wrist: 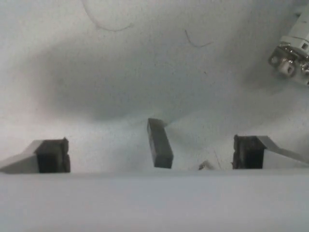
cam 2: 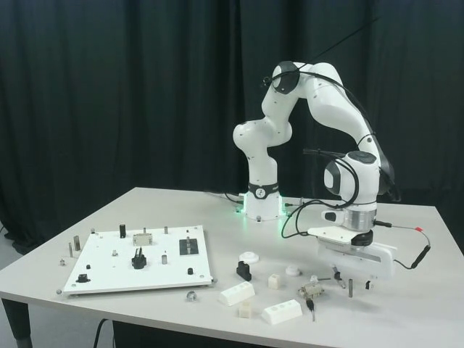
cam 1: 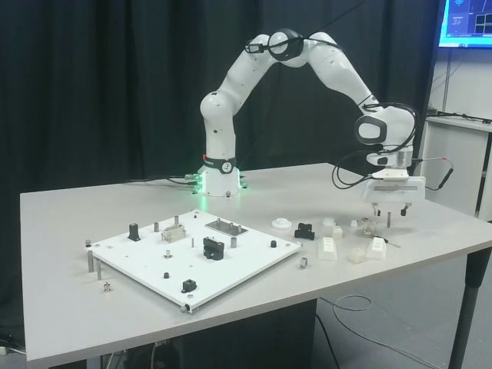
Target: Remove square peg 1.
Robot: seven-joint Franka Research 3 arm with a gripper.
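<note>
The square peg [wrist: 160, 145] is a short grey bar standing tilted on the grey table, midway between my two fingers and touching neither. My gripper [wrist: 150, 153] is open, its jaws spread wide, low over the table at the right side, far from the white board [cam 1: 231, 261]. In the first room view the peg [cam 1: 387, 219] shows as a thin upright bar under the gripper [cam 1: 389, 211]. The second room view has the peg [cam 2: 351, 288] below the gripper [cam 2: 353, 281], to the right of the board [cam 2: 101, 272].
Loose parts lie close by: white blocks [cam 1: 329, 248] [cam 1: 377, 247], a small metal connector [wrist: 292, 58] [cam 2: 310, 291], a black clip [cam 1: 305, 229] and a white disc [cam 1: 281, 224]. The board carries black and grey fixtures. A cable with a probe [cam 2: 420, 254] trails to the right of the gripper.
</note>
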